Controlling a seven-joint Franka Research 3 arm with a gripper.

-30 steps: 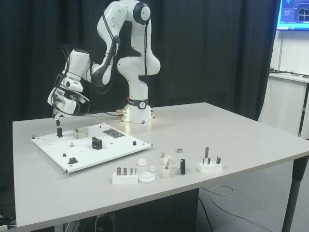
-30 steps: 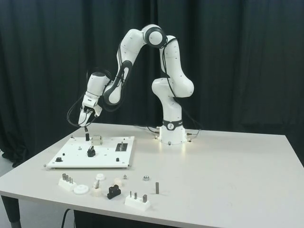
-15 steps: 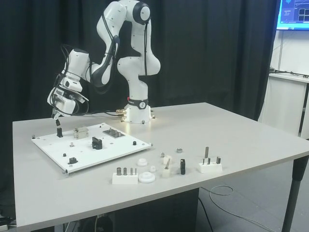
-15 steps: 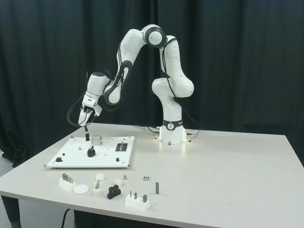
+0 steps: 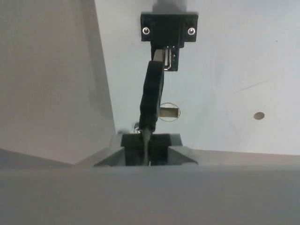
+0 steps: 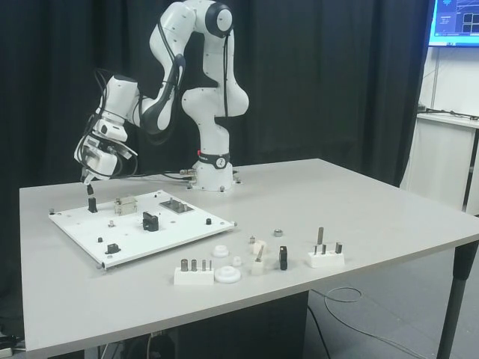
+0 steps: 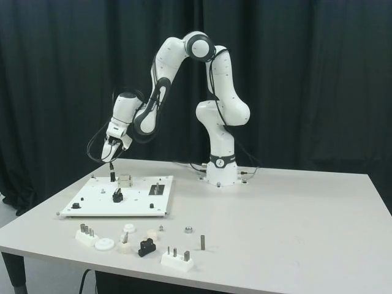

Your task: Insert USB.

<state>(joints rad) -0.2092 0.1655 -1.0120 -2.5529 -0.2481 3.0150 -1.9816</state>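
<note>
The claw (image 5: 149,157) is clamped on the black USB plug (image 5: 152,96), and we see it hang over the far corner of the white board (image 6: 135,232). The plug is tilted, and its tip sits right by the black socket (image 5: 169,28) on the board (we cannot tell if they touch). From the room we see the white arm (image 7: 184,67) bend down over the grey table (image 7: 294,214). Small white blocks with pegs (image 6: 193,272) stand near the table's front edge.
</note>
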